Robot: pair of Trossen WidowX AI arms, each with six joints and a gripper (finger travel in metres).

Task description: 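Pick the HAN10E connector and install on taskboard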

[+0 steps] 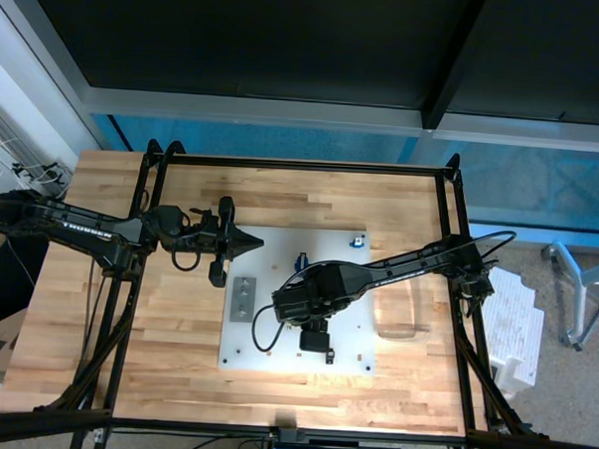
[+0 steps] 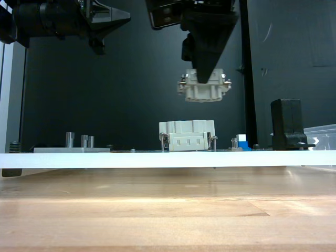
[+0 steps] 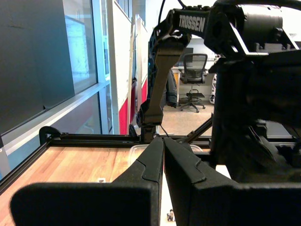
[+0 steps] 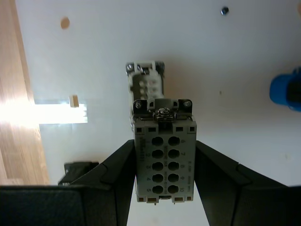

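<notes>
The HAN10E connector (image 2: 205, 90), a beige-grey block with two rows of dark pin holes (image 4: 164, 162), hangs in the air with my right gripper (image 2: 202, 73) shut on its sides. It is a short way above a matching beige socket (image 2: 186, 135) fixed on the white taskboard (image 2: 157, 159). In the right wrist view the socket (image 4: 146, 82) lies just beyond the connector. From above, the right gripper (image 1: 314, 337) hides the connector over the taskboard (image 1: 264, 354). My left gripper (image 1: 241, 242) is shut and empty, high over the board's far left corner.
On the board stand a grey metal block (image 1: 245, 299) with three pegs, a blue knob (image 1: 303, 261) and a tall black part (image 2: 287, 123). A clear plastic tray (image 1: 400, 308) lies right of the board. Black frame rails border the wooden table.
</notes>
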